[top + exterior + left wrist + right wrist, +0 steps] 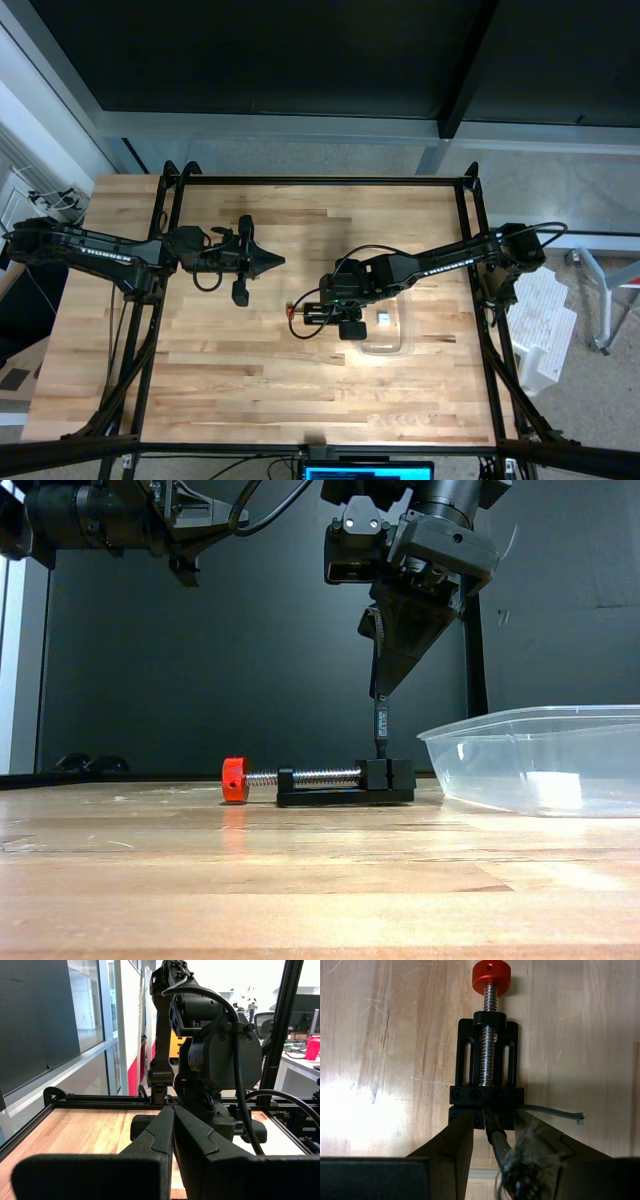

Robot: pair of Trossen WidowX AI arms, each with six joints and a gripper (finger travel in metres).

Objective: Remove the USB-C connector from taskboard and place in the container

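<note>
Mid-frame, the right gripper (pixel 380 692) clamps its jaws on the thin dark USB-C connector (pixel 381 726), upright atop the black, red-knobbed taskboard (pixel 345 781), for a straight pull; the left gripper (pixel 270 262), jaws closed, sits parked at frame left.

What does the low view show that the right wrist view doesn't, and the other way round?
Only the low view: the container beside the taskboard, a pale piece inside it, and the left claw, shut, raised high at the left.
Only the right wrist view: the taskboard's slots seen from above, and a frayed cord lying beside it.
Both: the taskboard with its red knob, the connector standing upright on it, and the right claw directly above, at the connector's top.
</note>
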